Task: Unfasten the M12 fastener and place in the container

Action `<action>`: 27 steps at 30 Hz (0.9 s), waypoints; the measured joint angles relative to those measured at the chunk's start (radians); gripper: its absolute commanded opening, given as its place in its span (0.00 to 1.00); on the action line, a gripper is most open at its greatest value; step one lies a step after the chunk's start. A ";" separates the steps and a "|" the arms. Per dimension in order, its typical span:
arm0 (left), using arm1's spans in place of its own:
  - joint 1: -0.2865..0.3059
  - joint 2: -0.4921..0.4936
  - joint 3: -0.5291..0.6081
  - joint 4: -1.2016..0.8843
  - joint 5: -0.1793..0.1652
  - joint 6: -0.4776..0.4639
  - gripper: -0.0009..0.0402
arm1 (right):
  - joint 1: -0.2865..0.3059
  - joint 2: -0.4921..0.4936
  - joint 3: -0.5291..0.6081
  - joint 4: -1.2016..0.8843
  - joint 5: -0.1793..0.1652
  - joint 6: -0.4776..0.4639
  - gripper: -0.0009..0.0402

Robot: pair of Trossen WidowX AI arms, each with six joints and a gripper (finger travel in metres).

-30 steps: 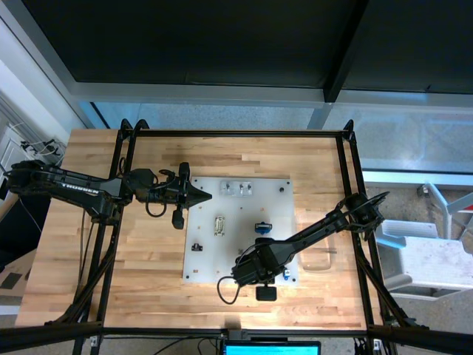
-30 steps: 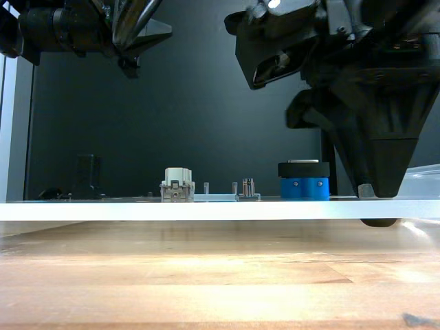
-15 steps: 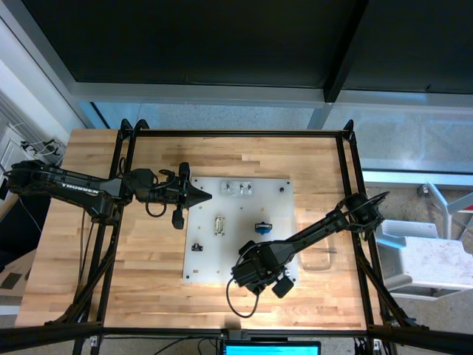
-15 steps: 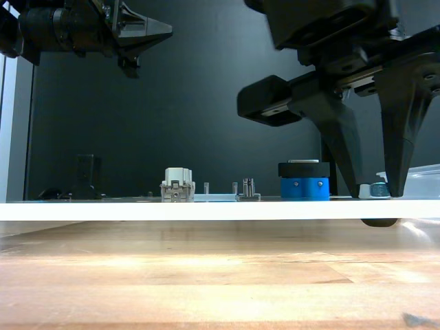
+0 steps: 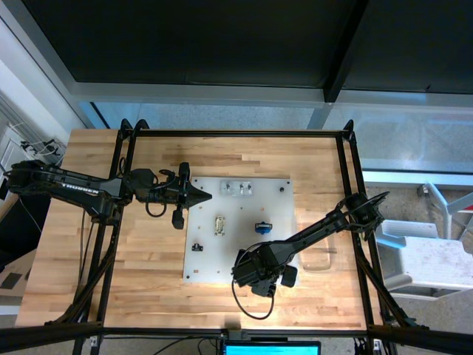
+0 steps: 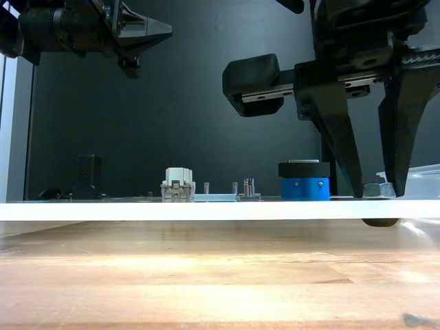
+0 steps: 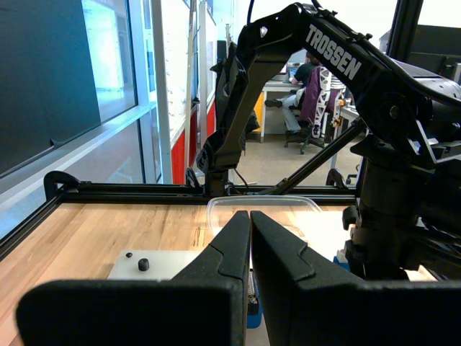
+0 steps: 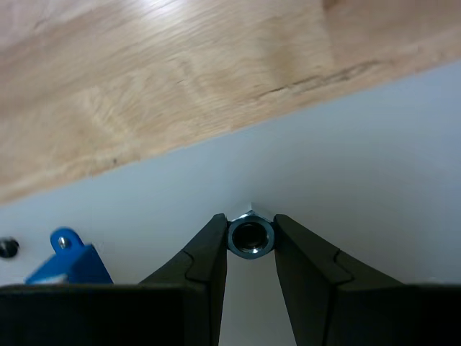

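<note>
— One nut (image 8: 251, 237), silver, hexagonal and dark-bored, is clamped by the right gripper (image 6: 376, 194) at the board's (image 5: 207, 259) five o'clock.
— Its stud?
— Hidden; that cannot be told. From above, the nut is covered by the arm. The left gripper (image 7: 250, 220), closed, is held aloft at ten o'clock. The container (image 5: 318, 262) lies at four o'clock.

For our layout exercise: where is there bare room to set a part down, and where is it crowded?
Free: the table left of the board, near side. Left gripper hangs over the board's far left edge. Crowded: near right corner, where the right gripper pinches the M12 nut beside the container.
</note>
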 measured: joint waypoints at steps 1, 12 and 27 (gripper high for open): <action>0.000 0.000 0.000 0.000 0.000 0.000 0.02 | 0.000 0.000 0.000 0.000 0.005 -0.017 0.09; 0.000 0.000 0.000 0.000 0.000 0.000 0.02 | 0.001 0.000 0.000 0.002 0.043 -0.027 0.19; 0.000 0.000 0.000 0.000 0.000 0.000 0.02 | 0.005 -0.015 0.000 0.007 0.001 -0.018 0.55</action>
